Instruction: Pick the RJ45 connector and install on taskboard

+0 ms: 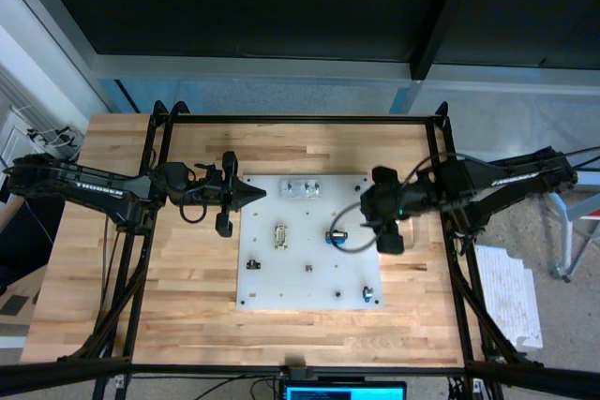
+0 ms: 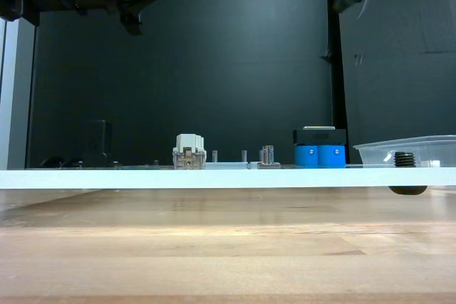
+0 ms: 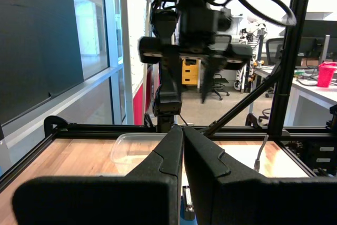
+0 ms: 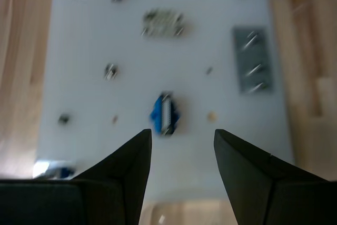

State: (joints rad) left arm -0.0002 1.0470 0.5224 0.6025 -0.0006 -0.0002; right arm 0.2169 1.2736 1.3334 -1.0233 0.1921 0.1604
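Observation:
The taskboard (image 1: 281, 280) is a white square plate at the table's middle, carrying small blue, black and pale fittings; it also shows edge-on in the low view (image 2: 142, 178) and from above in the right wrist view (image 4: 210, 19). I cannot make out the RJ45 connector in any view. My left gripper (image 1: 259, 194) hovers high over the board's left edge, pointing right, shut and empty (image 3: 182, 133). My right gripper (image 1: 364, 213) hangs above the board's right part, open with nothing between its fingers (image 4: 182, 136), and a blue fitting (image 4: 165, 114) lies below the gap.
A clear plastic tray (image 2: 410, 151) holding a black part stands on the board; the high view shows it at the far side (image 1: 302, 189). A thin grey cable (image 1: 354, 239) loops by the blue fitting (image 1: 335, 236). A pale connector block (image 1: 280, 236) stands mid-board. Black frame rails border the table.

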